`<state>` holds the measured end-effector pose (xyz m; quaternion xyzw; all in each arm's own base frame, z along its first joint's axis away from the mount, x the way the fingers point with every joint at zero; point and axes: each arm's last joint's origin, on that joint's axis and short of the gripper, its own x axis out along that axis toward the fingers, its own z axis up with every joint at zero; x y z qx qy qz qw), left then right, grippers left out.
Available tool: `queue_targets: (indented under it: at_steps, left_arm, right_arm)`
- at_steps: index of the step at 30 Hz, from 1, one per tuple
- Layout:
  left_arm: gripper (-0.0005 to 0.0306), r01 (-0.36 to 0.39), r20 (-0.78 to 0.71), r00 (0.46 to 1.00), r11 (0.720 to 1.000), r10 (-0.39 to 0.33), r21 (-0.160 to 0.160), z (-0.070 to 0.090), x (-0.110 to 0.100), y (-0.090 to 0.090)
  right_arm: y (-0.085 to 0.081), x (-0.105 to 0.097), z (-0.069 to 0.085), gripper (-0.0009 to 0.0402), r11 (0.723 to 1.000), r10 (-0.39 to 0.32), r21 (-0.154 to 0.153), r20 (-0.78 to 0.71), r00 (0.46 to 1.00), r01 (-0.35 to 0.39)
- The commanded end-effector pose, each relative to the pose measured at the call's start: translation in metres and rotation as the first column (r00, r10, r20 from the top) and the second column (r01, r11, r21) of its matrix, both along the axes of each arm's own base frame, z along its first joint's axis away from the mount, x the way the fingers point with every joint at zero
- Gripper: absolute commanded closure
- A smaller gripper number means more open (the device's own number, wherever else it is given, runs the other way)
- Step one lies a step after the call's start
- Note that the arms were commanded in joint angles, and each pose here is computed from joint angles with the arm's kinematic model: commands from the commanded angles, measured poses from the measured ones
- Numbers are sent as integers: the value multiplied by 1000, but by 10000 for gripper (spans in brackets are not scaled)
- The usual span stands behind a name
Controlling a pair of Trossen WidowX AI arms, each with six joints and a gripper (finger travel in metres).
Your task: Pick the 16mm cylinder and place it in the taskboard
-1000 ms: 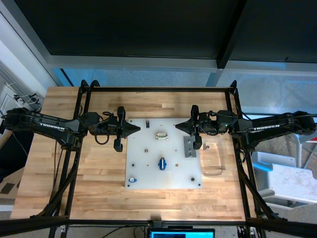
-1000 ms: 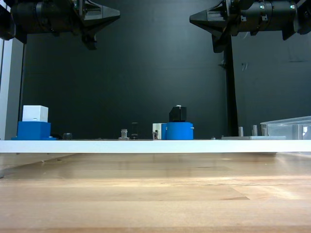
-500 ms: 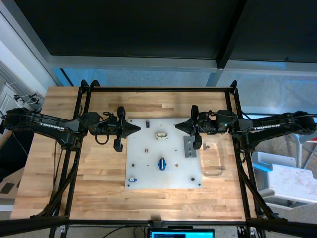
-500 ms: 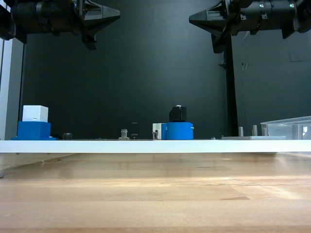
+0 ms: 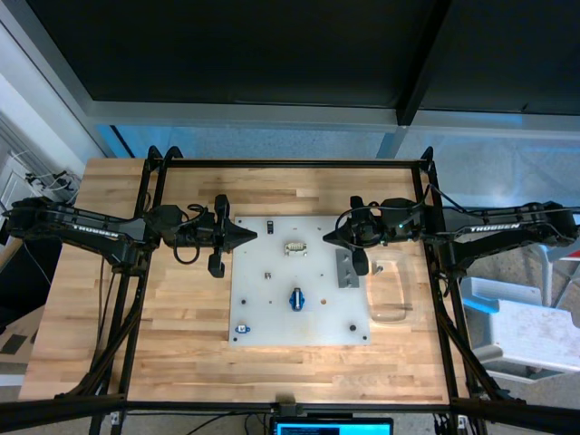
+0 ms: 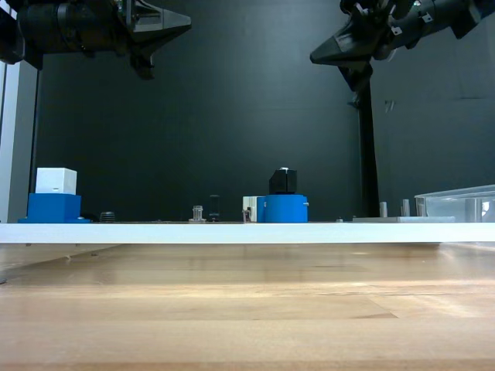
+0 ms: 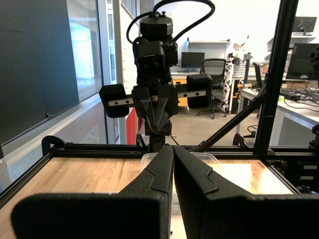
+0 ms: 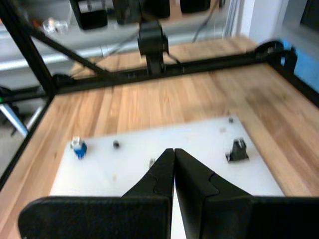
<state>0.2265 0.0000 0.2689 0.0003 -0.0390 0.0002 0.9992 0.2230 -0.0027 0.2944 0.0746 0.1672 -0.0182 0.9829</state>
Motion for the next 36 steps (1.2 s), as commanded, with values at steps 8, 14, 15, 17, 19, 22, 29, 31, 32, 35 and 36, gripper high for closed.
queue_targets:
  at_steps: [8, 14, 15, 17, 19, 22, 29, 31, 32, 35, 36]
  left_arm:
    - [300, 0, 0, 1000, 1000, 0, 0, 0, 0, 0]
    - [300, 0, 0, 1000, 1000, 0, 0, 0, 0, 0]
    - [300, 0, 0, 1000, 1000, 0, 0, 0, 0, 0]
    - [300, 0, 0, 1000, 1000, 0, 0, 0, 0, 0]
    - [300, 0, 0, 1000, 1000, 0, 0, 0, 0, 0]
    - [300, 0, 0, 1000, 1000, 0, 0, 0, 0, 0]
    - [300, 0, 0, 1000, 1000, 0, 0, 0, 0, 0]
    - [300, 0, 0, 1000, 1000, 0, 0, 0, 0, 0]
    - [300, 0, 0, 1000, 1000, 0, 0, 0, 0, 0]
    - [300, 0, 0, 1000, 1000, 0, 0, 0, 0, 0]
    - [300, 0, 0, 1000, 1000, 0, 0, 0, 0, 0]
  right_arm:
    - [1, -10, -5, 393, 1000, 6, 2, -218, 976, -6]
    - [2, -13, -9, 393, 1000, 9, 5, -281, 960, -8]
    - [2, -14, -10, 393, 1000, 9, 5, -289, 957, -8]
    - [3, -15, -9, 393, 1000, 10, 5, -308, 951, -9]
    - [3, -16, -8, 393, 1000, 4, 2, -327, 945, -4]
    - [3, -19, -6, 393, 1000, 3, 4, -364, 931, -1]
    - [3, -29, -5, 393, 1000, -16, -5, -479, 878, 16]
    - [2, -33, -5, 393, 1000, -26, -4, -523, 852, 28]
    - [2, -35, -5, 393, 1000, -26, -4, -546, 837, 29]
    - [3, -42, -7, 393, 999, -29, -1, -611, 791, 36]
    - [3, -44, -7, 393, 999, -31, 1, -628, 777, 41]
